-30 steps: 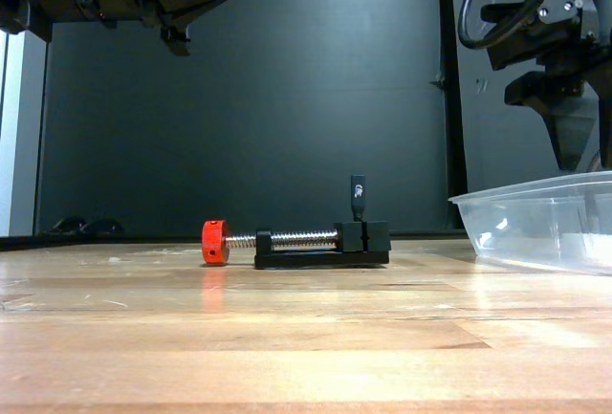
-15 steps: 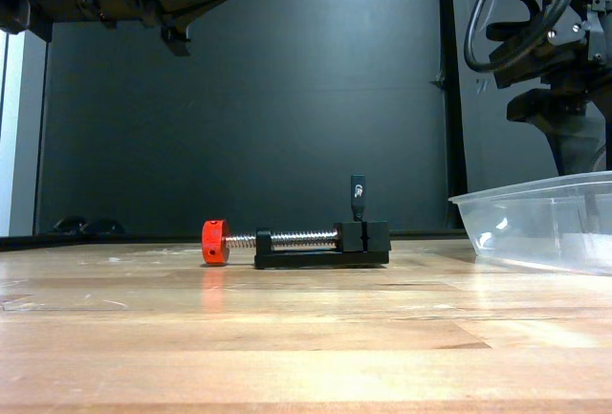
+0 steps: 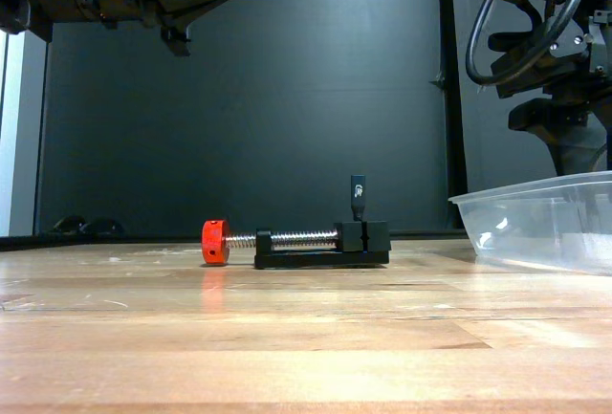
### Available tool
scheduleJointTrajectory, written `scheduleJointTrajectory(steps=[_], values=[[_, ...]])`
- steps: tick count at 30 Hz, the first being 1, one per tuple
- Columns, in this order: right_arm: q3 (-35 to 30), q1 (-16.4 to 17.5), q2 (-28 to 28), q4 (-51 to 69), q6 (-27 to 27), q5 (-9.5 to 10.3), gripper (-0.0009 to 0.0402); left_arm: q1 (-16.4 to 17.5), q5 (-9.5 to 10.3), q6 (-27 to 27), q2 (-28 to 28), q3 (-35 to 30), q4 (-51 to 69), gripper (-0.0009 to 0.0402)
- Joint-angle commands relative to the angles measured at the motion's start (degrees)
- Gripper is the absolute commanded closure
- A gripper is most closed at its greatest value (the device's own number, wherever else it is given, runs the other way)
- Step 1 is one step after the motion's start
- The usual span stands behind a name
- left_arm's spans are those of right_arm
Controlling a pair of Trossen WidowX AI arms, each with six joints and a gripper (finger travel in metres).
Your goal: Pick the USB-C connector and install on taskboard
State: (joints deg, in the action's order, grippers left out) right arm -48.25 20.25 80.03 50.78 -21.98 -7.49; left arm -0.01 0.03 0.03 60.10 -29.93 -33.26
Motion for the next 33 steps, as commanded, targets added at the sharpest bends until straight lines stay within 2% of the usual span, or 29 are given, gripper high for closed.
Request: scheduleJointTrajectory(steps=[1,22,33], values=[[0.33,-0.02,0.00,-0.55,-0.02,-0.02,0.0173,0.00,0.00,0.00,0.02,-0.02,0.00,0.0393],[0.57,-0.02,0.00,-0.52,0.61,-0.50,0.0271,0.00,0.00,0.00,0.02,-0.02,-0.02,0.0393],[0.57,-0.02,0.00,-0.55,1.44,-0.70,0.0337,0.00,0.00,0.00,0.02,-0.02,-0.02,0.0393]])
